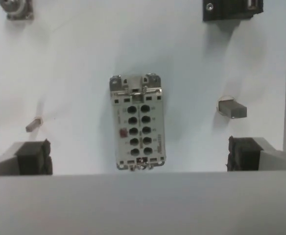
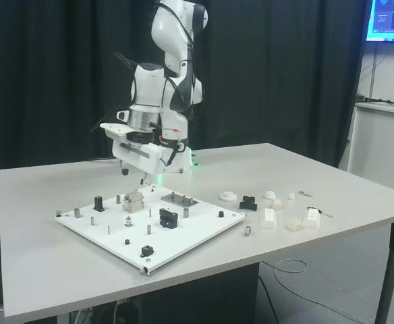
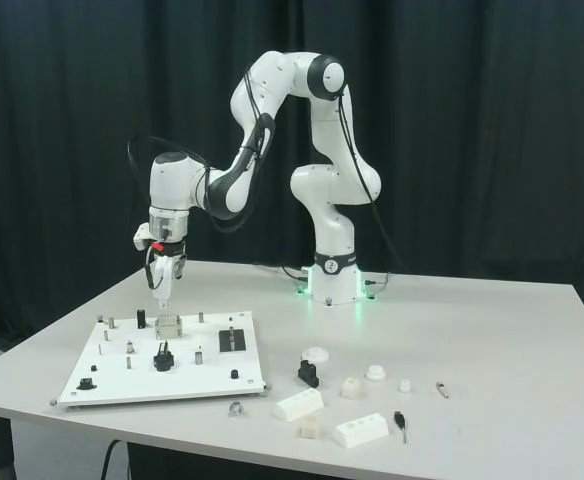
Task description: Remove waterproof.
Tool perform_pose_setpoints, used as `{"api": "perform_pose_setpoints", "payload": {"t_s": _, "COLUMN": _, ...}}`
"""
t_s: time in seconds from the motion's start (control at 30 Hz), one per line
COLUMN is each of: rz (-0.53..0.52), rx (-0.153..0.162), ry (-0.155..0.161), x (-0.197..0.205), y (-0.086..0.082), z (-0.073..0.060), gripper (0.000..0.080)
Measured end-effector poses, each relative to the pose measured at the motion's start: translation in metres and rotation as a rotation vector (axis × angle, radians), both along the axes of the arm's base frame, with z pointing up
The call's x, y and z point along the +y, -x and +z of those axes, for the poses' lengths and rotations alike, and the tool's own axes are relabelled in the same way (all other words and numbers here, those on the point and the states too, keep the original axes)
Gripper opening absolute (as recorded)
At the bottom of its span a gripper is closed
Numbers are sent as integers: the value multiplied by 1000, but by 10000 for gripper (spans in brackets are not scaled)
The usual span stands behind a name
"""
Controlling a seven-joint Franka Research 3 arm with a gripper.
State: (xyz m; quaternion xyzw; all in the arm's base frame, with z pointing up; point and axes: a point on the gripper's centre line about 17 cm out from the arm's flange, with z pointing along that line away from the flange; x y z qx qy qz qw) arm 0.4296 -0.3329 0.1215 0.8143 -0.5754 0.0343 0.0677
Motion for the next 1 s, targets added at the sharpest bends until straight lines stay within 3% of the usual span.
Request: {"api": "perform_pose_setpoints", "payload": {"t_s": 1.0, "rz": 8, "rx": -10, "ry": -89, "x": 1, "y": 11, "z": -23, "gripper": 800}}
